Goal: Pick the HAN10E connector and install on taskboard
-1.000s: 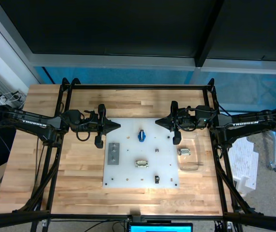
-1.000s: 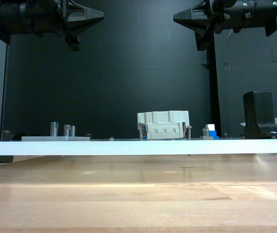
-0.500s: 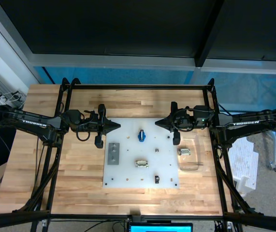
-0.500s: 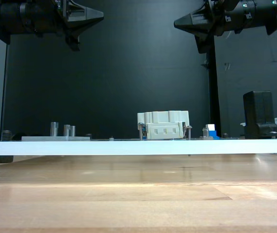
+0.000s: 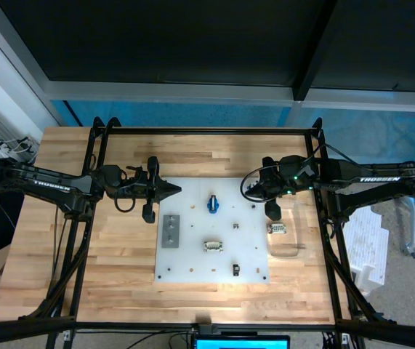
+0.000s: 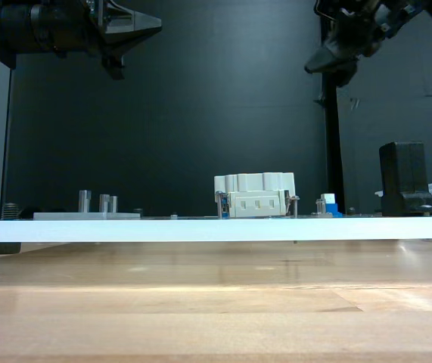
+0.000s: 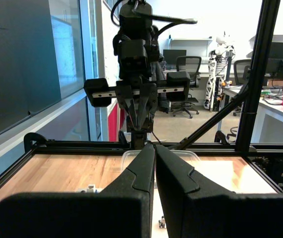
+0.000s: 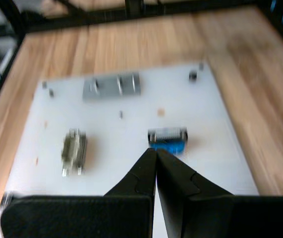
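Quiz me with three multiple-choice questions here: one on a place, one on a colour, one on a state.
1. Relative to the white square taskboard, the loose grey-beige rectangular HAN10E connector lies: A on it; B right of it; C in a gripper.
2. The small part near the board's far edge is: A red; B blue; C green.
3. The right gripper, above the board's far right, is: A shut; B wide open; C gripping a block.
B, past the board's right edge; B, plainly blue; A, fingers touch. The left gripper, over the far left corner, is shut.
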Controlling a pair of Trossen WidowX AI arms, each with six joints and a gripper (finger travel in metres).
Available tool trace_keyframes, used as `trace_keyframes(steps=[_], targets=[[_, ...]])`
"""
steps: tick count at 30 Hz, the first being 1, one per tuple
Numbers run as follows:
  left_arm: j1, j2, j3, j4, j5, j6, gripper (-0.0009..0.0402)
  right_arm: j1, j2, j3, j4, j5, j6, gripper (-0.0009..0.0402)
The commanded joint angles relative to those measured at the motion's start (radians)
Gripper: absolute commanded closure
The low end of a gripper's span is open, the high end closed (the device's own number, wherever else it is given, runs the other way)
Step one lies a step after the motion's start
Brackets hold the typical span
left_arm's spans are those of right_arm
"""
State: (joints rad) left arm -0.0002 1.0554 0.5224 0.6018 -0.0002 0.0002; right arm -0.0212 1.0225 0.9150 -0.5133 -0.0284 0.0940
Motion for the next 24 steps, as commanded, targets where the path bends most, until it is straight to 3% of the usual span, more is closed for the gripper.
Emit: trace_keyframes(steps=[1,9,13,22,24], targets=[[0.0,0.0,0.0,0.0,0.0,0.0,0.0392,0.014,0.014,0.051,-0.136,0.002,0.009,0.0393],[0.0,0.0,0.0,0.0,0.0,0.0,0.0392,0.067,0.089,0.137,-0.357,0.016,0.037,0.0393],[0.0,0.0,0.0,0.0,0.0,0.0,0.0392,0.089,0.121,0.148,-0.458,0.063,0.049,0.0393],[0.0,0.0,0.0,0.0,0.0,0.0,0.0392,0.147,0.151,0.148,-0.551,0.068,0.066,0.0393],[0.0,0.0,0.0,0.0,0.0,0.0,0.0392,0.161,0.151,0.148,-0.568,0.085,0.076,0.0393]])
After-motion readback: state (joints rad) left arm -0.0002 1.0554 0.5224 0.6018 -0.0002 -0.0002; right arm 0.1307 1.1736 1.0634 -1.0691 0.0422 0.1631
